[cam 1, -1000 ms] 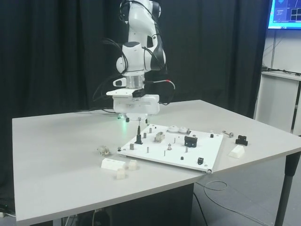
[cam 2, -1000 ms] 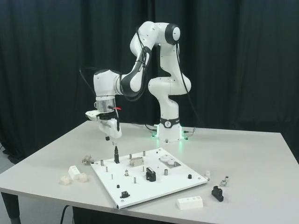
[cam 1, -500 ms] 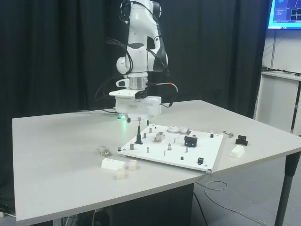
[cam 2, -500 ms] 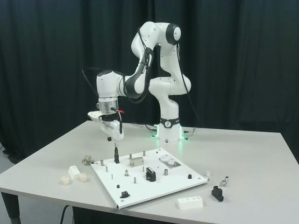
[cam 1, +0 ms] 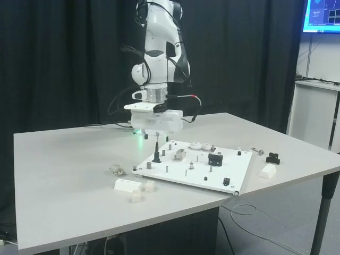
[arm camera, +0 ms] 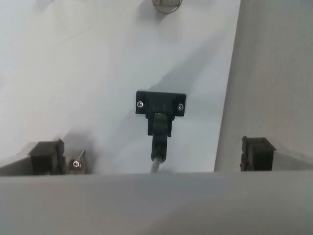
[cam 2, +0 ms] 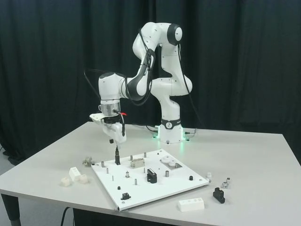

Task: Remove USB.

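Observation:
The USB plug is black and stands upright in a black socket near the corner of the white board. In the room views the USB plug rises from the white board at the corner closest to the gripper. My gripper hangs just above the plug and is open. One black fingertip shows on each side of the plug, with the other out over the grey table. Nothing is held.
The board carries pegs, a black block, a metal connector and white round pieces. Beside the board lie white blocks, a small metal part, a black part and another white block.
The arm has swung along the board's edge, carrying the gripper from beside the plug to over it. The plug has not moved.

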Controlling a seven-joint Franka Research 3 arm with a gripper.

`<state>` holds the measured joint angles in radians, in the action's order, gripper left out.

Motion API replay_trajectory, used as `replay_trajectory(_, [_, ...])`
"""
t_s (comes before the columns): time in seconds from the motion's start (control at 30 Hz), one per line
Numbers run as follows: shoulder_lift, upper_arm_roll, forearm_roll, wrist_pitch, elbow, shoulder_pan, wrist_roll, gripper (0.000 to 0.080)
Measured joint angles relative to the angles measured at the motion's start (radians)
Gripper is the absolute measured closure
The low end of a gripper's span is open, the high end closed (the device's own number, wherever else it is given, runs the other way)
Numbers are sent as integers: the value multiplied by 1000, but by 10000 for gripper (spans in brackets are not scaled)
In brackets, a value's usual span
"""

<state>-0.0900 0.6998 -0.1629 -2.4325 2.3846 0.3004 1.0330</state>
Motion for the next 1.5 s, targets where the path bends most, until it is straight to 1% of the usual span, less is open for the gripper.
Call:
replay_trajectory(0.23, [0,0,0,-15,4,6,0,12])
replay_trajectory(0.27, [0,0,0,-17,5,7,0,194])
replay_trajectory(0.5, [0,0,0,-35,14,10,0,194])
replay_trajectory(0.57, [0,0,0,-40,17,10,0,520])
replay_trajectory(0.77, [-1,1,2,-53,26,10,0,520])
replay_trajectory(0.8, [-2,1,4,-54,26,9,0,680])
replay_trajectory(0.93, [-2,4,15,-54,27,9,0,680])
replay_trajectory(0.97, [-2,4,17,-54,27,9,0,773])
replay_trajectory(1.5, [0,6,22,-47,27,9,0,773])
